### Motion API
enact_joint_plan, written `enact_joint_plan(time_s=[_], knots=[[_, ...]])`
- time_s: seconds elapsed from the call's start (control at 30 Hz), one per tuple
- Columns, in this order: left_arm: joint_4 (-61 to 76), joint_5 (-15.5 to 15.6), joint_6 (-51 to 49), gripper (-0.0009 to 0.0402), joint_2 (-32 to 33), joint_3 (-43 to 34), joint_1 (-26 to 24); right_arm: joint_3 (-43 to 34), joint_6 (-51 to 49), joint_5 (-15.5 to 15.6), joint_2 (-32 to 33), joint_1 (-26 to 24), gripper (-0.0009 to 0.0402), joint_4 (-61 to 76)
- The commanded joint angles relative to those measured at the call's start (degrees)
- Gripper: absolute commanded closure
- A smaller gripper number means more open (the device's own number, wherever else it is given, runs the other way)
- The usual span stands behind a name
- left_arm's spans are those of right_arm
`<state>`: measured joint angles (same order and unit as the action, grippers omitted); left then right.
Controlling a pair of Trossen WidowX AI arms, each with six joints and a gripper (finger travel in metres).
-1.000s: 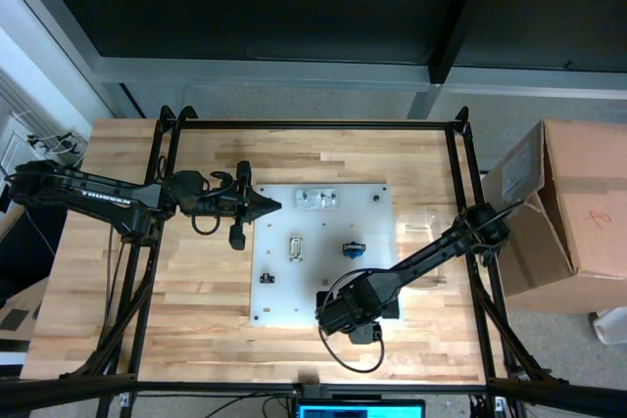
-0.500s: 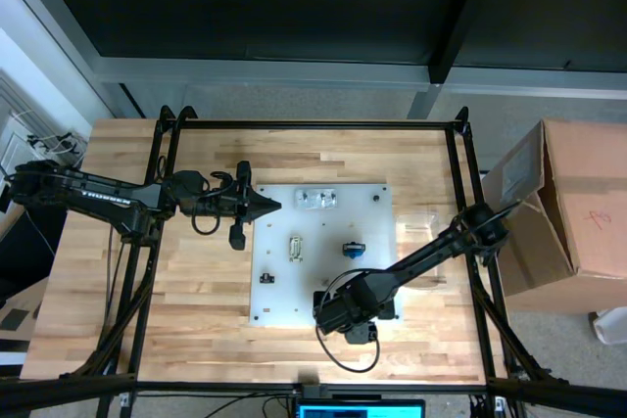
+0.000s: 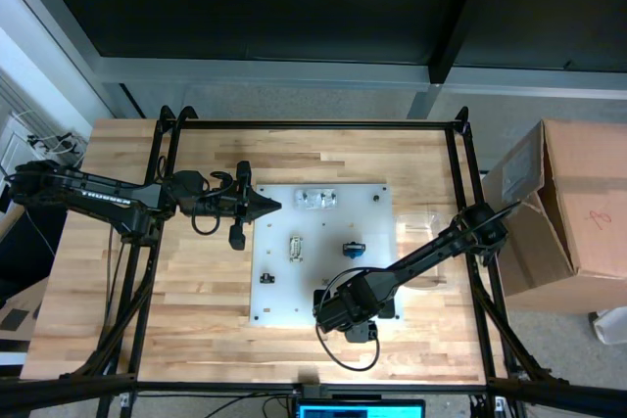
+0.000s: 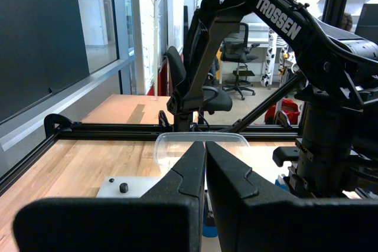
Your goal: Pick the M12 nut and place it on its threads and fasten
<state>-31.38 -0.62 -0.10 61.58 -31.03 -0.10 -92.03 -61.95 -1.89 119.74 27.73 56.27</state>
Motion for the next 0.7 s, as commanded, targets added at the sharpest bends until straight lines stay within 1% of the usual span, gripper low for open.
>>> enact_joint_plan(time_s=[0.03,0.33,0.7], knots=[[0.0,0.0,0.0,0.0393,0.0,0.0,0.0,0.0,0.0,0.0,0.1,0.0,0.0393,0.0],[0.0,0.0,0.0,0.0393,0.0,0.0,0.0,-0.3,0.0,-0.1,-0.4,0.0,0.0393,0.5],[0.0,0.0,0.0,0.0393,0.0,0.0,0.0,-9.4,0.0,-0.1,-0.6,0.0,0.0393,9.7]])
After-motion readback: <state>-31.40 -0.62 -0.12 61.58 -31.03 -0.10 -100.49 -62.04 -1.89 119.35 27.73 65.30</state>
